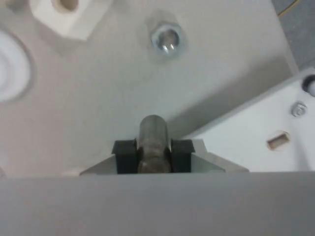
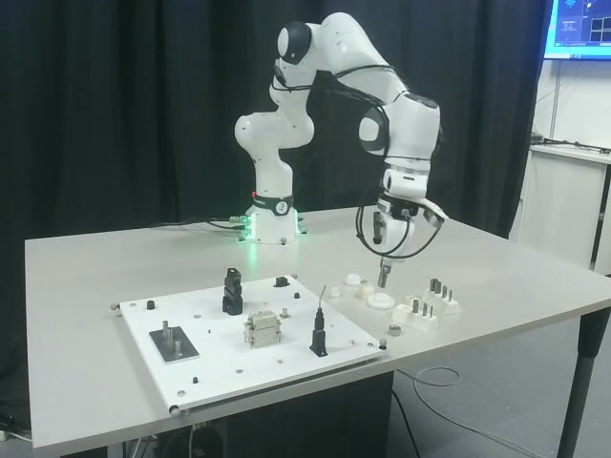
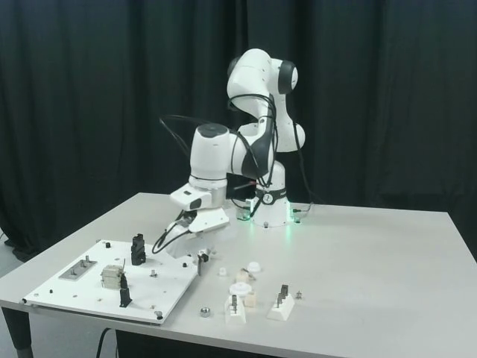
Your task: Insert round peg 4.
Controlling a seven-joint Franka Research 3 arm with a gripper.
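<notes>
The pincer (image 1: 154,156) is clenched on round peg 4 (image 1: 153,137), the grey metal cylinder being pinched between the two black pads (image 1: 125,155), with its free end projecting beyond them. In both room views the peg is seen hanging roughly upright below the wrist, clear of the grey bench (image 2: 516,258) and just off the near corner of the white board (image 2: 239,329). No contact with any surface is shown.

The carry is judged to be the step in hand; insertion has not yet been begun. For this to be done well, the peg should be kept vertical and the grip left unchanged, so that the axis is not tilted before the receiving hole is met. Which hole is meant cannot be told from these views. The descent is best made slowly, with the peg centred first and lowered second.

Loose parts are noted close below: a metal nut (image 1: 166,39) and a white hexagonal piece (image 1: 66,14) in the wrist view, and the white peg holders (image 2: 428,307) just beside on the bench. The board's edge (image 1: 236,113) is also near. Open room is available above, so any sideways travel is better made high, over the board's upright fixtures (image 2: 231,291).
</notes>
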